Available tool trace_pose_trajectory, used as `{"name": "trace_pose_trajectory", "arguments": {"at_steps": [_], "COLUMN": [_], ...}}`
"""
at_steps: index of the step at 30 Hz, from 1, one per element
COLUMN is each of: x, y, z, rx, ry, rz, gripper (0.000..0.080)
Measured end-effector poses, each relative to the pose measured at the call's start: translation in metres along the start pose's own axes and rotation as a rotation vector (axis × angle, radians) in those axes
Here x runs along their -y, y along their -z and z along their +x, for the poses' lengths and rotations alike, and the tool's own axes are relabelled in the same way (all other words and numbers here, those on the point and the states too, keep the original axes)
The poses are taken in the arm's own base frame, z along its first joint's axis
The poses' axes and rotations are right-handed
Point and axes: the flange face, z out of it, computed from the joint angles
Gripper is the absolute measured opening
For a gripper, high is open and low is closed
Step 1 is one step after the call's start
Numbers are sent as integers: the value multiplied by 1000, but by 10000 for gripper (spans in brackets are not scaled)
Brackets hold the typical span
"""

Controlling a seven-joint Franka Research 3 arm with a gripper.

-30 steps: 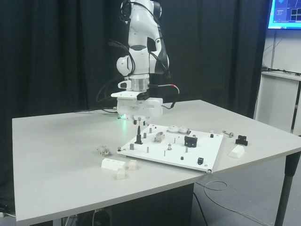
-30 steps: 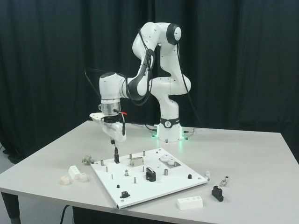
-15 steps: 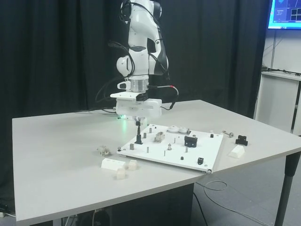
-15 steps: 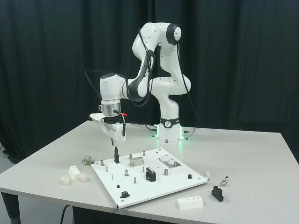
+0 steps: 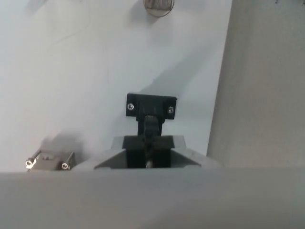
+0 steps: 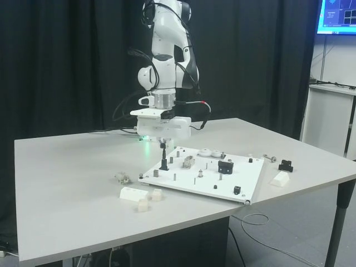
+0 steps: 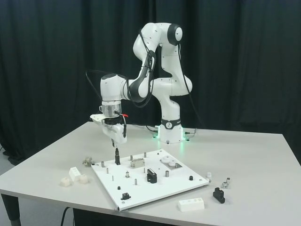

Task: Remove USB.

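Note:
My gripper [image 6: 162, 142] hangs over the near-left corner of the white board [image 6: 245, 172], shut on a small black USB plug [image 6: 163, 147]. Just below the plug, the black USB socket [image 6: 164, 164] stands upright on the board, with a small gap between them. In the wrist view the plug [image 5: 150, 128] sits between my fingers, straight above the socket mount [image 5: 151, 106] with its two screws. From the second room view the gripper [image 7: 113, 138] is above the socket [image 7: 117, 159], near the board's [image 7: 160, 190] back-left corner.
The board carries several pegs, a metal connector [image 6: 187, 162] and black fixtures [image 6: 225, 167]. White blocks [image 6: 133, 193] and a small metal part [image 6: 122, 177] lie on the grey table to its left. A black clip [image 6: 285, 164] and a white block [image 6: 280, 178] lie to its right.
The gripper has risen a little with the plug, and a gap has opened between the plug and the socket.

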Motion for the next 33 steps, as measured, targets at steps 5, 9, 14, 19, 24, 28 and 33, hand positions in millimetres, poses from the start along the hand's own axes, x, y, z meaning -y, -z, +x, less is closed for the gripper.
{"name": "trace_pose_trajectory", "arguments": {"at_steps": [5, 9, 14, 19, 24, 28, 33], "x": [0, 0, 1, 1, -1, -3, -4], "y": [0, 1, 4, 13, 26, 34, 41], "z": [-1, -2, -2, -2, -3, -4, -5], "rx": [2, 4, 7, 12, 18, 17, 13], "ry": [1, 3, 4, 17, 31, 30, 34], "rz": [-1, -1, 5, 10, 2, -5, -9], "gripper": [30, 30, 27, 27, 27, 27, 27]}}
